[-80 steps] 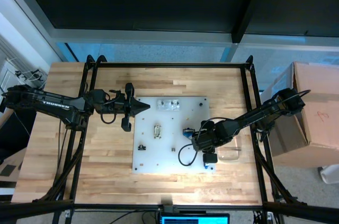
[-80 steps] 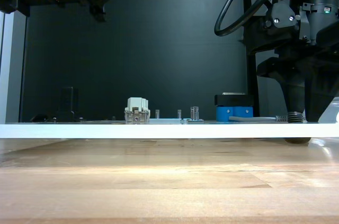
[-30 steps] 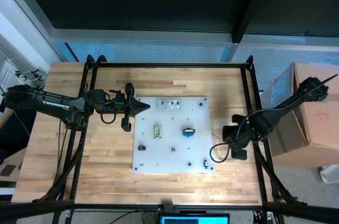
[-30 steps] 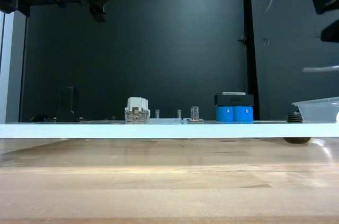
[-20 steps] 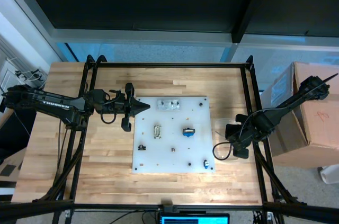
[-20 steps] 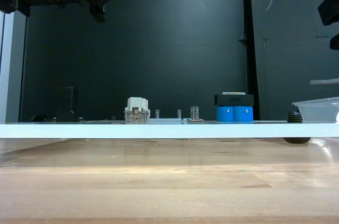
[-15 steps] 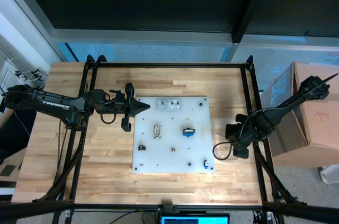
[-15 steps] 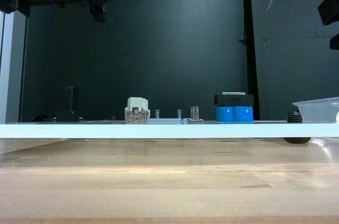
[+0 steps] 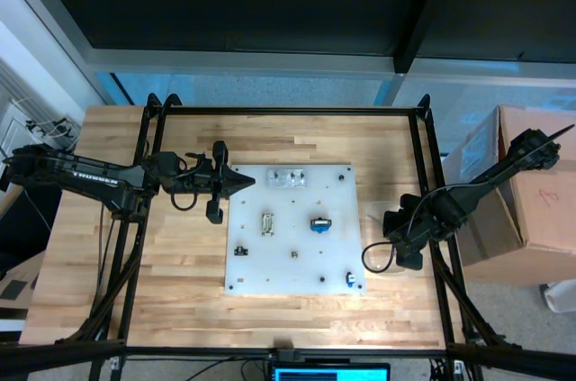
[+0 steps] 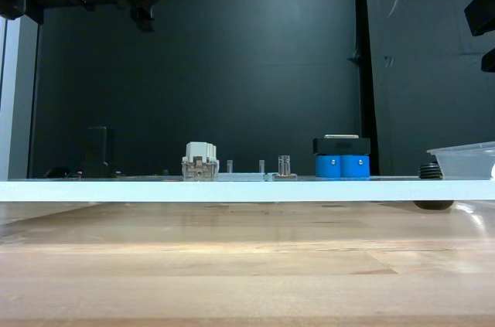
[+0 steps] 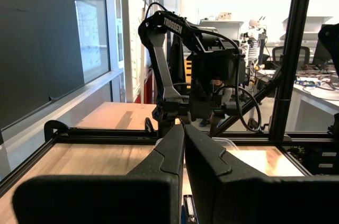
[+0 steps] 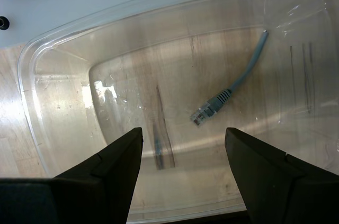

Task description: Remove the RJ45 connector from the taskboard and place in the container

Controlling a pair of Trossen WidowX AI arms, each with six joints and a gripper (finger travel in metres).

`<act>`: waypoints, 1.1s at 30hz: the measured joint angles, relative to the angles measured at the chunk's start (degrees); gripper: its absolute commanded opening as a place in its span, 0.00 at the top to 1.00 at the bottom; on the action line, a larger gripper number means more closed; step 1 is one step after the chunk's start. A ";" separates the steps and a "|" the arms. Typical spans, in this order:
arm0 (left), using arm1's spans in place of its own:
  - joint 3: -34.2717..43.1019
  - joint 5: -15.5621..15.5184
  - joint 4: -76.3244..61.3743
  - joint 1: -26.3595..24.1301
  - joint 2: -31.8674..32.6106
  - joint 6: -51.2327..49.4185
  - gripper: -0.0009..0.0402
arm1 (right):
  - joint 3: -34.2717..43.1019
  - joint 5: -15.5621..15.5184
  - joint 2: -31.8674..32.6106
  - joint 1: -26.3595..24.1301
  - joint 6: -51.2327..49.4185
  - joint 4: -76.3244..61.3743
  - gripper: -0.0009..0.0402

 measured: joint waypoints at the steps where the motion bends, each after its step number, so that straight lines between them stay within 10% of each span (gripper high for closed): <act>1: 0.00 0.00 0.02 0.00 0.00 -0.02 0.98 | 0.00 0.00 0.00 0.00 0.00 0.00 0.47; 15: 0.00 0.00 0.02 0.00 0.00 -0.02 0.98 | 0.59 4.31 -5.01 -9.11 -13.20 13.29 0.99; 24: 0.00 0.00 0.02 0.00 0.00 -0.02 0.98 | 0.22 5.14 -7.19 -20.98 -31.54 37.33 0.98; 33: 0.00 0.00 0.00 0.00 0.00 0.00 0.98 | -5.01 -7.30 -7.48 -32.81 -38.77 63.60 0.98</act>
